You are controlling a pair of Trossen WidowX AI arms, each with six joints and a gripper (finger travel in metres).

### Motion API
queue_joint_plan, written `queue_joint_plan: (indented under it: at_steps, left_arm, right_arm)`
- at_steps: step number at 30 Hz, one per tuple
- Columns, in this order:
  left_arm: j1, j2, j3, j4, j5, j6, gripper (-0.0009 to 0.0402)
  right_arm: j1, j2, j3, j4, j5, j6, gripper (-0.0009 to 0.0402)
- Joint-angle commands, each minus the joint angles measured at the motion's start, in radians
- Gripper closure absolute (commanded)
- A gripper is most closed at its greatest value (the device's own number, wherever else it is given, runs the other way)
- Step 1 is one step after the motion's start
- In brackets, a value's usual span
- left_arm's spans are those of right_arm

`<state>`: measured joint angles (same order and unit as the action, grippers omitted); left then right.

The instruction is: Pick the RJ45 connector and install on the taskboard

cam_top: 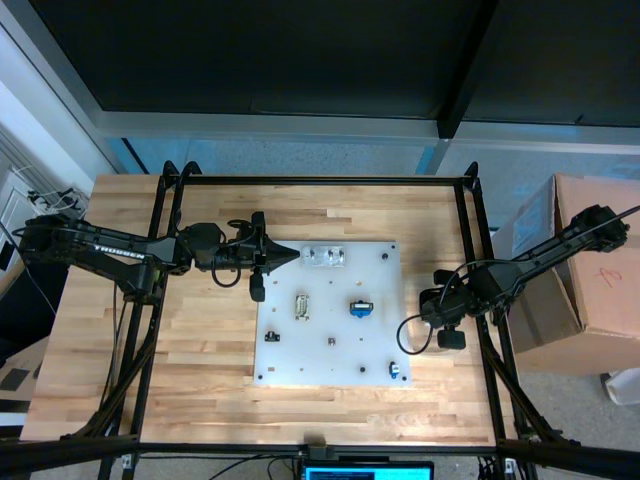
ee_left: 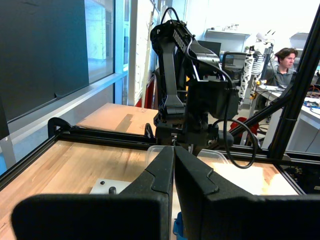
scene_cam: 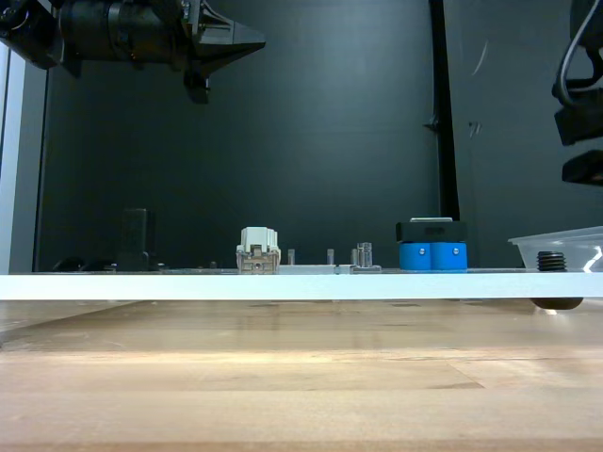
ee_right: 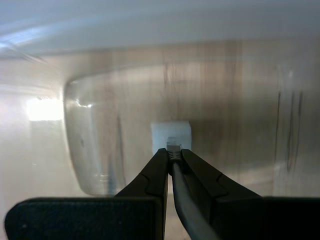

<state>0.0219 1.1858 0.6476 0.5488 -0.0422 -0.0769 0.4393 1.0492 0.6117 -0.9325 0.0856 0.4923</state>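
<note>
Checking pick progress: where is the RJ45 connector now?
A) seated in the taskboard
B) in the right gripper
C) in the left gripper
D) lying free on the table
B: the right gripper, over a clear tray, is shut on the RJ45 connector at its cable end; the left gripper, shut on nothing, hovers over the taskboard's far-left corner.

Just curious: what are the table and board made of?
Table: wood, showing grain and plank joints. Board: smooth white, perhaps plastic. Left end effector, shut, hangs by the board's far-left corner; right end effector grips the RJ45 connector over a tray.
</note>
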Motion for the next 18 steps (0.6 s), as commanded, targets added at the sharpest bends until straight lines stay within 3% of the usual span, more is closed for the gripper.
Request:
queue_joint_plan:
  at_steps: [1, 18]
  left_arm:
    - [0.0, 0.0, 0.0, 0.0, 0.0, 0.0, 0.0393]
    - [0.0, 0.0, 0.0, 0.0, 0.0, 0.0, 0.0393]
  right_arm:
    - [0.0, -0.013, 0.021, -0.003, -0.001, 0.0, 0.0391]
    - [0.016, -0.01, 0.237, -0.219, 0.0, -0.01, 0.0393]
